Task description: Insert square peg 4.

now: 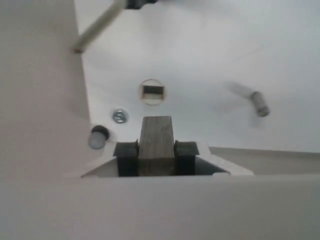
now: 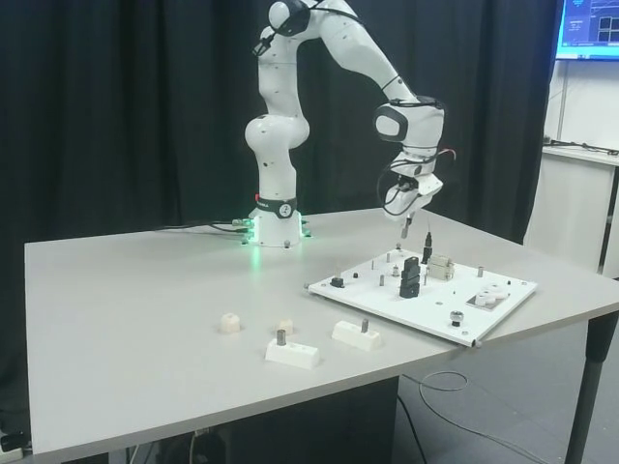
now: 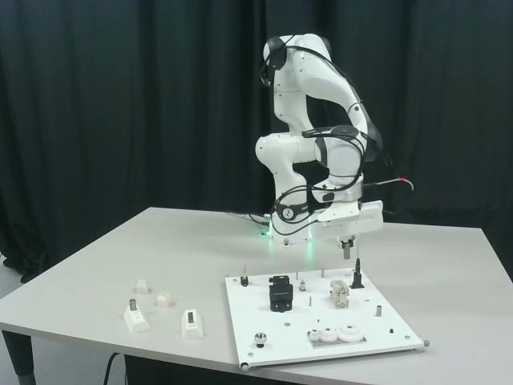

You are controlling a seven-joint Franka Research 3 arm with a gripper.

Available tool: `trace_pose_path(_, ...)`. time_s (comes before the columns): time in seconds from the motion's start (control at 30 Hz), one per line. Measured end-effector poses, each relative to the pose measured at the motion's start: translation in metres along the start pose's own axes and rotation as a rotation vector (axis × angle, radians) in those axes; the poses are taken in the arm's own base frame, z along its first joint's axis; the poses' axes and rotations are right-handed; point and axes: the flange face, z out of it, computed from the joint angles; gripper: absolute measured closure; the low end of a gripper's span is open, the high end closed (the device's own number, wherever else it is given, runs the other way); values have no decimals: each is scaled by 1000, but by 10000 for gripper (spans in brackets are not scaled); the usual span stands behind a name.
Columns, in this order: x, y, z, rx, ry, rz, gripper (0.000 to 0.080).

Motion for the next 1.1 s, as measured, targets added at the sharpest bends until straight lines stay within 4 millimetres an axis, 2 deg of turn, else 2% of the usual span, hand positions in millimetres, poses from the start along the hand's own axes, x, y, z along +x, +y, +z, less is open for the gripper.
trace_pose_path(0.47, -8, -17, 24, -20, 56, 35, 652)
trace_pose_path(1.1, -2, -7, 48, -57, 35, 61, 652)
